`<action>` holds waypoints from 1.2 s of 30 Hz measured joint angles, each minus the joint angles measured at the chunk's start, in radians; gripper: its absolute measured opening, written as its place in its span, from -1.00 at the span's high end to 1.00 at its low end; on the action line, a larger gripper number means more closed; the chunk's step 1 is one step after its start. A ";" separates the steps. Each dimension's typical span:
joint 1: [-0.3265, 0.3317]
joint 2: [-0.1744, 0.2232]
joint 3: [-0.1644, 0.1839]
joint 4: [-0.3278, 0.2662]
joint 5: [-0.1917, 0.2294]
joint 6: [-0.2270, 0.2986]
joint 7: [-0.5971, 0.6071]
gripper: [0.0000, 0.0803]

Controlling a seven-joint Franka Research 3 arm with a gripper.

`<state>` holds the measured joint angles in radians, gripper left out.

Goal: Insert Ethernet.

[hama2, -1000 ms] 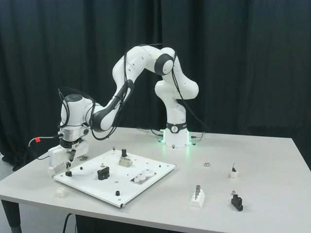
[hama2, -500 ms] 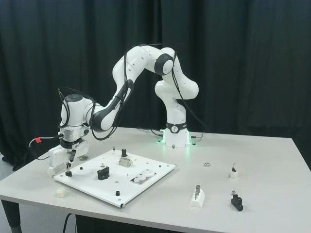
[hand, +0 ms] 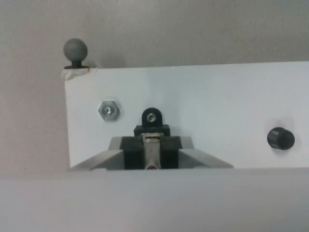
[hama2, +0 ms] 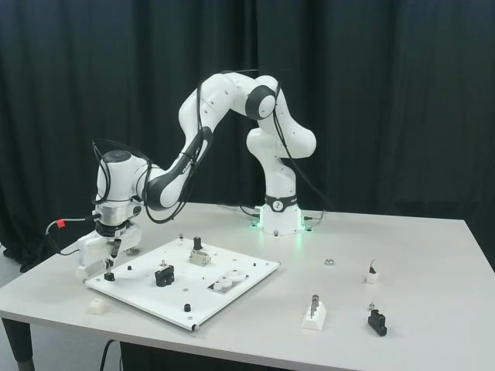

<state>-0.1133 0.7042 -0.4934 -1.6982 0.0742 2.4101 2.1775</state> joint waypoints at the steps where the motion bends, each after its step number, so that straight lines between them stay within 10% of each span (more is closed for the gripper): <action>1: -0.001 0.000 0.001 0.000 0.001 0.000 0.000 0.83; 18: -0.009 0.001 0.005 0.001 0.019 -0.019 -0.011 0.83; 19: -0.008 0.001 0.005 0.001 0.018 -0.022 -0.021 0.21; 24: -0.008 -0.001 0.005 0.012 0.017 -0.047 -0.060 0.21; 25: -0.008 -0.002 0.005 0.016 0.017 -0.054 -0.060 -0.62; 36: -0.009 -0.007 0.002 0.075 0.011 -0.140 -0.060 -0.91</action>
<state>-0.1228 0.6968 -0.4916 -1.6229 0.0853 2.2701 2.1177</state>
